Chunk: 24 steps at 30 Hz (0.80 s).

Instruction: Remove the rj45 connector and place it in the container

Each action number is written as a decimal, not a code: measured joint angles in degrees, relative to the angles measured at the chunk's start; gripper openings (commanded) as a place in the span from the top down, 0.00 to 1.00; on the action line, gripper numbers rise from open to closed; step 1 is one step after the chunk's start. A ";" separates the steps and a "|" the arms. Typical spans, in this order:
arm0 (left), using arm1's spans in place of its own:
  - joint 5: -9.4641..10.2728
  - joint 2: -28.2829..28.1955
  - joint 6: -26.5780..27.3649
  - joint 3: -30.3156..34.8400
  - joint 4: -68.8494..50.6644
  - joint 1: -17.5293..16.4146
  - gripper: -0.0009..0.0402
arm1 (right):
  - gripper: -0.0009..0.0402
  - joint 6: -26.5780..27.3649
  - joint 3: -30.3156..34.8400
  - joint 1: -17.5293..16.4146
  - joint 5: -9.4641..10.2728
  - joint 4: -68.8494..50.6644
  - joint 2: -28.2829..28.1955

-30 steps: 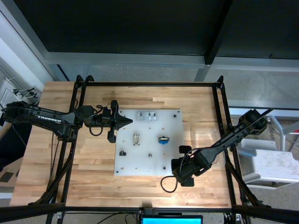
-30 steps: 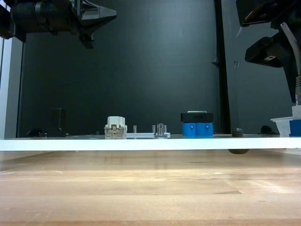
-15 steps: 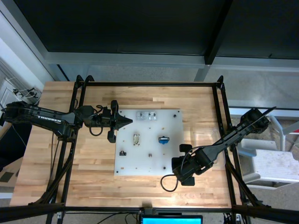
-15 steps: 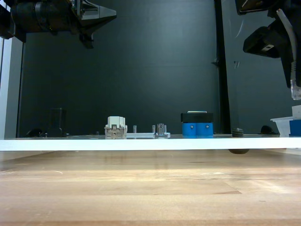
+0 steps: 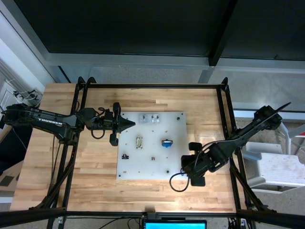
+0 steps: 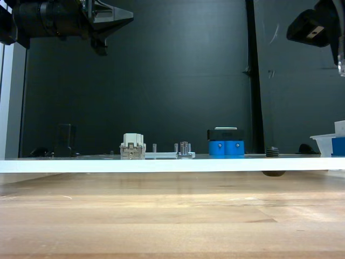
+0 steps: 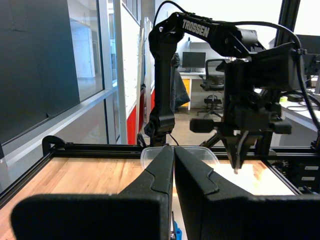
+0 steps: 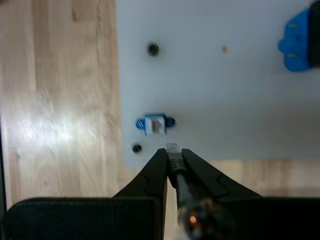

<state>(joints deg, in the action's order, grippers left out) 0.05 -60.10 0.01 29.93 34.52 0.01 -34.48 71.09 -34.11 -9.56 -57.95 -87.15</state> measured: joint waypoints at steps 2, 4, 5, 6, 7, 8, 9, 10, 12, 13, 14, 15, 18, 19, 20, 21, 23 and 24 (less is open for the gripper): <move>0.00 0.00 0.00 0.00 0.00 0.00 0.98 | 0.98 -0.31 -1.16 0.00 0.13 -1.09 1.81; 0.00 0.00 0.00 0.02 0.00 0.00 0.98 | 0.98 -0.59 -2.38 0.00 0.13 -1.97 3.72; 0.00 0.00 0.00 0.02 -0.02 0.00 0.98 | 0.98 -0.70 -3.08 0.04 0.11 -2.49 4.61; 0.00 0.00 0.00 0.00 0.00 0.00 0.98 | 0.98 -0.90 -3.87 0.13 0.11 -2.99 5.62; 0.00 0.00 0.02 0.00 0.00 0.00 0.98 | 0.98 -1.09 -4.85 0.31 0.11 -3.21 6.69; 0.00 0.00 0.00 0.02 0.02 0.00 0.98 | 0.98 -1.18 -5.84 0.52 0.13 -3.26 7.89; 0.00 0.00 0.00 0.02 0.00 0.00 0.98 | 0.98 -1.18 -6.88 0.72 0.13 -3.43 9.07; -0.02 0.00 0.02 0.00 0.00 0.00 0.98 | 0.98 -1.18 -7.87 0.96 0.13 -3.85 10.21; 0.00 0.00 0.00 0.02 0.02 0.00 0.98 | 0.98 -1.20 -10.03 1.33 0.13 -4.46 12.09; 0.00 0.00 0.02 0.02 0.00 0.00 0.98 | 0.98 -1.20 -11.15 1.51 0.13 -4.74 13.05; 0.00 0.00 0.00 0.02 0.00 0.00 0.98 | 0.98 -1.20 -12.13 1.75 0.13 -5.11 14.12; 0.00 0.00 0.00 0.00 0.00 0.00 0.98 | 0.98 -1.20 -13.16 1.97 0.13 -5.38 15.23; 0.00 0.00 0.00 0.02 0.00 0.00 0.98 | 0.98 -1.20 -16.50 2.67 0.24 -5.79 18.51; 0.00 0.00 0.00 0.02 0.00 0.00 0.98 | 0.98 -1.18 -17.57 2.91 0.33 -5.84 19.50; 0.00 0.00 0.02 0.02 0.00 0.00 0.98 | 0.98 -1.18 -18.67 3.10 0.35 -5.79 20.55; -0.02 0.00 0.00 0.02 0.00 0.00 0.98 | 0.98 -1.20 -19.69 3.26 0.48 -5.84 21.57; 0.00 0.00 0.02 0.00 0.00 0.00 0.98 | 0.98 -1.20 -21.59 3.39 0.68 -6.21 23.39; 0.00 0.00 0.00 0.02 0.00 0.00 0.98 | 0.98 -1.22 -22.45 3.39 0.74 -6.36 24.17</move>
<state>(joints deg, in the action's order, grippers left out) 0.05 -60.10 0.01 29.95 34.52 0.01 -35.70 48.64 -30.72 -8.82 -64.31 -62.98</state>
